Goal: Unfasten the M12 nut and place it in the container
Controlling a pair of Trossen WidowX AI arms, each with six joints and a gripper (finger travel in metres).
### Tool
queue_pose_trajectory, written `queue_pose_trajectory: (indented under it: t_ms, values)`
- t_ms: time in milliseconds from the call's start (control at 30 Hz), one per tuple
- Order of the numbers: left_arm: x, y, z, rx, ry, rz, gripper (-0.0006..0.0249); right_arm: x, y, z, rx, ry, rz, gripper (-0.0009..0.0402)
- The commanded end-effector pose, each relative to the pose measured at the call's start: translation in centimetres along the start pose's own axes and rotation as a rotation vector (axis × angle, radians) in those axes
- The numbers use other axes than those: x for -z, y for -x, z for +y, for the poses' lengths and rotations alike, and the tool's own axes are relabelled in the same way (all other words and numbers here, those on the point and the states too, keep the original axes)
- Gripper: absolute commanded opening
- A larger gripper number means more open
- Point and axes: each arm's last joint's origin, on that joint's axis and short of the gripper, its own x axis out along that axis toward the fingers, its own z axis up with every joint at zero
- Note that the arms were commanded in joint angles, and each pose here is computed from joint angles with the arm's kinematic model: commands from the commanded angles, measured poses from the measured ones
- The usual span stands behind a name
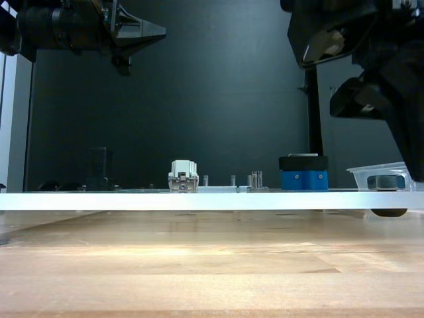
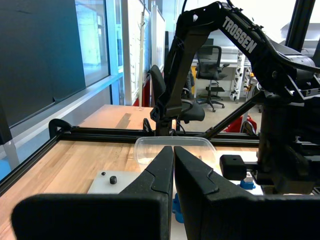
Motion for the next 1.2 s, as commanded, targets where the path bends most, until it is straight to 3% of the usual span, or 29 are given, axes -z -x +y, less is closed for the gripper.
queue_pose_trajectory:
  t_ms: [33,333,700,733,833,900,1067,1200]
  values:
    - [0.0,0.0,0.0,0.0,0.0,0.0,0.0,0.0,-0.2,-0.2,0.003,-0.002,0.002,0.0]
    - [0.0,0.0,0.0,0.0,0.0,0.0,0.0,0.0,-0.1,-0.5,0.043,-0.008,-0.009,0.0]
    - [0.0,0.0,0.0,0.0,0.0,0.0,0.0,-0.1,-0.1,-0.6,0.045,0.007,-0.011,0.0]
    - [0.0,0.0,0.0,0.0,0.0,0.0,0.0,-0.1,-0.1,-0.7,0.064,0.02,-0.019,0.0]
    - [0.0,0.0,0.0,0.0,0.0,0.0,0.0,0.0,0.7,-1.3,0.215,-0.016,-0.086,0.0]
    - [0.0,0.0,0.0,0.0,0.0,0.0,0.0,0.0,1.3,-1.5,0.261,-0.02,-0.104,0.0]
    - [0.0,0.0,0.0,0.0,0.0,0.0,0.0,0.2,2.0,-1.6,0.248,-0.027,-0.084,0.0]
    - [0.0,0.0,0.0,0.0,0.0,0.0,0.0,0.3,2.3,-1.4,0.191,-0.034,-0.049,0.0]
